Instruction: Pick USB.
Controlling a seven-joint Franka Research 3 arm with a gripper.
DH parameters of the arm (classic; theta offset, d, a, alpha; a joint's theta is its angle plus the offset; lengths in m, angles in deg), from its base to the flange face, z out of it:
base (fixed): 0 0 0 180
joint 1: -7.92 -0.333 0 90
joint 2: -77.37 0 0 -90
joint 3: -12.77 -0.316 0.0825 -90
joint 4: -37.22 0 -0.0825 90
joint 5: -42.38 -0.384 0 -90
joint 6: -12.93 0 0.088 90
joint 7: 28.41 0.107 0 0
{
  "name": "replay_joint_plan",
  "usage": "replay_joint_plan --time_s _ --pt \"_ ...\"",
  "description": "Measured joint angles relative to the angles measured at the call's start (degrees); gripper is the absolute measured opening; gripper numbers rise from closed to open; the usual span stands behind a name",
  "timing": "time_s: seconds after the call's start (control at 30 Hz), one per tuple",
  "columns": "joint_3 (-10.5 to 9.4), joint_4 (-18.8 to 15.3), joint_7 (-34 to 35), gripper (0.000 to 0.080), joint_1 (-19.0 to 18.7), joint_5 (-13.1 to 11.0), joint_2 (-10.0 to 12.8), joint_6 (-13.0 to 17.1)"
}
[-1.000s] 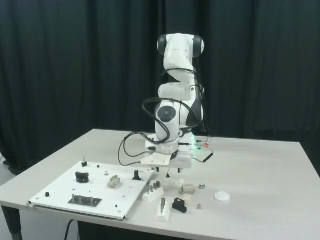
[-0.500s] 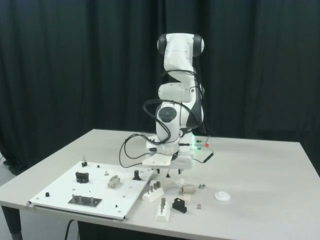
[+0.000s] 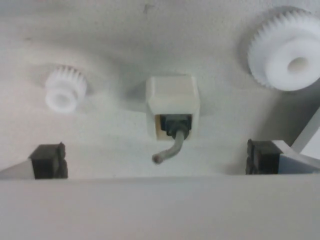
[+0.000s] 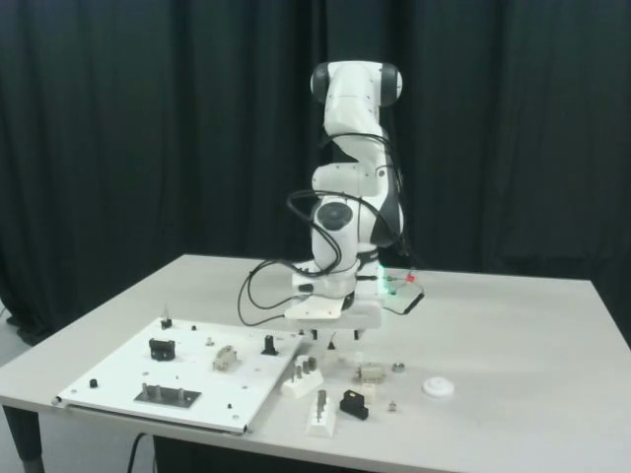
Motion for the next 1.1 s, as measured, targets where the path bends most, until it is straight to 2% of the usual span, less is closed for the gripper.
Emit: replay_joint_plan --time_s 0.33,0.7,1.1 --pt "-0.09 -1.16 0.00 0.0800 0.00 0.28 -1.52 1.01" --pt "0.03 -2.68 0.00 0.0800 0.00 0.31 -1.56 4.25" --pt "0.13 -4.07 0.00 0.0800 0.00 0.31 -1.56 6.50"
